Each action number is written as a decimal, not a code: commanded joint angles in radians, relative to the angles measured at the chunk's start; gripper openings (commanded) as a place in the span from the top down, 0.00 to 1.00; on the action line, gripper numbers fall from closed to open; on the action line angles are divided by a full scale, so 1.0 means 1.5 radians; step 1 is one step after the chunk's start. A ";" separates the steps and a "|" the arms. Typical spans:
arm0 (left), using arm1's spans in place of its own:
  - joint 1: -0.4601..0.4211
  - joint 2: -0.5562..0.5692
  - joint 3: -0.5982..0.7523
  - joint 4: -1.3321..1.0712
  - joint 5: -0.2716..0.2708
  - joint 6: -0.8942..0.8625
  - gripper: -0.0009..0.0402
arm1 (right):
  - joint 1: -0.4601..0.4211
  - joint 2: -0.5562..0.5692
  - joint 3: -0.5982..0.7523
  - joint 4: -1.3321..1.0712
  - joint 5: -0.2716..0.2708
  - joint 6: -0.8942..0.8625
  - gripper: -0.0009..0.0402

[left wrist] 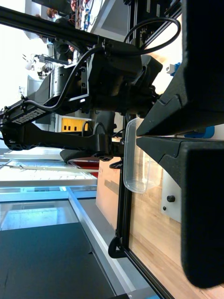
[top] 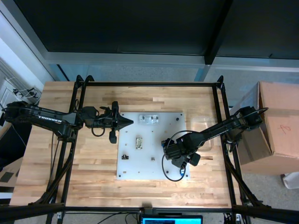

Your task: Remove the RJ45 connector from the taskboard and place in the container

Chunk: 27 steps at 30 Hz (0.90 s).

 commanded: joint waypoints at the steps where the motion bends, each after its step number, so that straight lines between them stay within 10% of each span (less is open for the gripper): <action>1: 0.000 0.000 0.000 0.000 0.000 0.000 0.98 | -0.003 -0.001 -0.005 0.001 0.005 -0.008 0.47; 27: 0.000 0.000 0.000 0.000 0.000 0.000 0.98 | -0.007 -0.011 -0.016 0.004 0.005 -0.010 0.97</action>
